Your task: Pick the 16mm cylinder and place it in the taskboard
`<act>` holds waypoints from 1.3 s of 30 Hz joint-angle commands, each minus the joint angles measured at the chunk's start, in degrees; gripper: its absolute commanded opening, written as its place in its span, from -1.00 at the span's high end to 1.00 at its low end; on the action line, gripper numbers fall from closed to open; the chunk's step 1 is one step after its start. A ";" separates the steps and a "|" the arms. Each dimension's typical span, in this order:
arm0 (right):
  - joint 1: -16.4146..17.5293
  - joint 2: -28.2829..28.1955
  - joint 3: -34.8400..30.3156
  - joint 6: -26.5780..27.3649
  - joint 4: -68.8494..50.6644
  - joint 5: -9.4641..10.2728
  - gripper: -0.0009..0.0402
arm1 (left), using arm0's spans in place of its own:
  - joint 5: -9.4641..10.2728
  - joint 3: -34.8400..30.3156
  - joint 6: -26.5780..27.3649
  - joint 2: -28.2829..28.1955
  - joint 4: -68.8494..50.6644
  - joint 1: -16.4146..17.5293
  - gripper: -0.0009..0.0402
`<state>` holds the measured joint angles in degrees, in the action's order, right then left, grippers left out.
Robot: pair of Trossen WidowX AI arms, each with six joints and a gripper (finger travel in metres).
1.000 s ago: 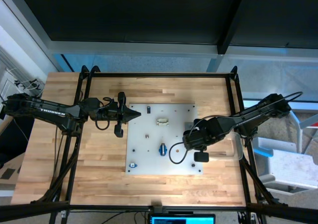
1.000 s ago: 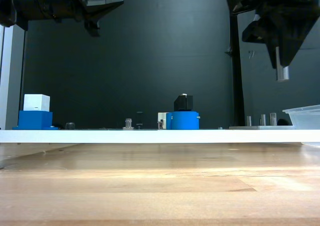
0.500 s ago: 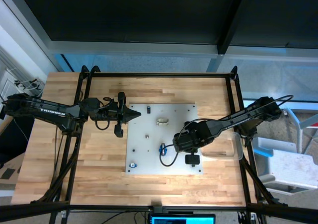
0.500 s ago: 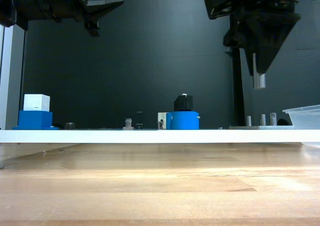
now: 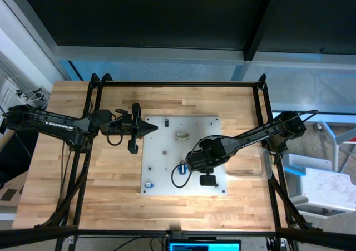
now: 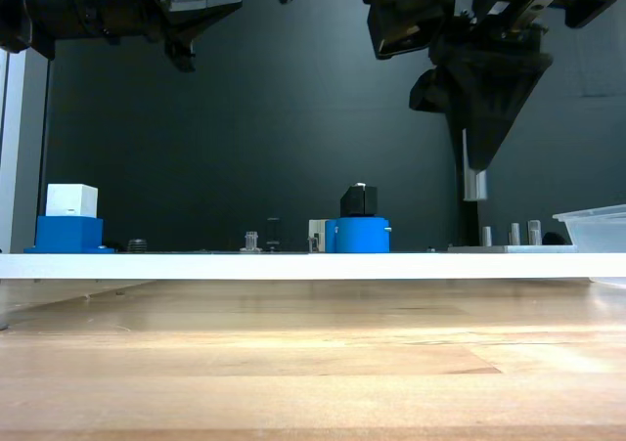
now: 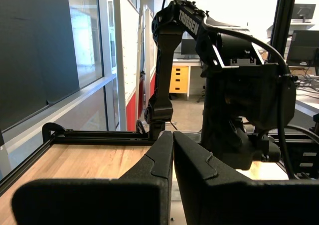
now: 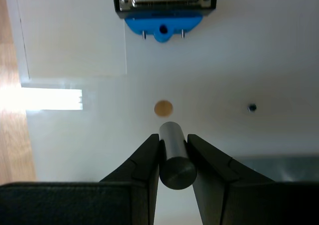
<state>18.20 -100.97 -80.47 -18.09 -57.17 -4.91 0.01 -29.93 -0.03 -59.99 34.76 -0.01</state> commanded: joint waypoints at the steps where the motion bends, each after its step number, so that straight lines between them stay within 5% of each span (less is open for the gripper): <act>1: 0.00 -0.83 0.20 0.28 1.53 0.00 0.84 | 0.00 -0.02 -0.02 0.00 0.02 0.00 0.96; 39: -0.07 -3.74 2.10 1.09 5.27 0.44 0.84 | 0.00 -0.02 0.00 0.00 0.02 0.02 0.96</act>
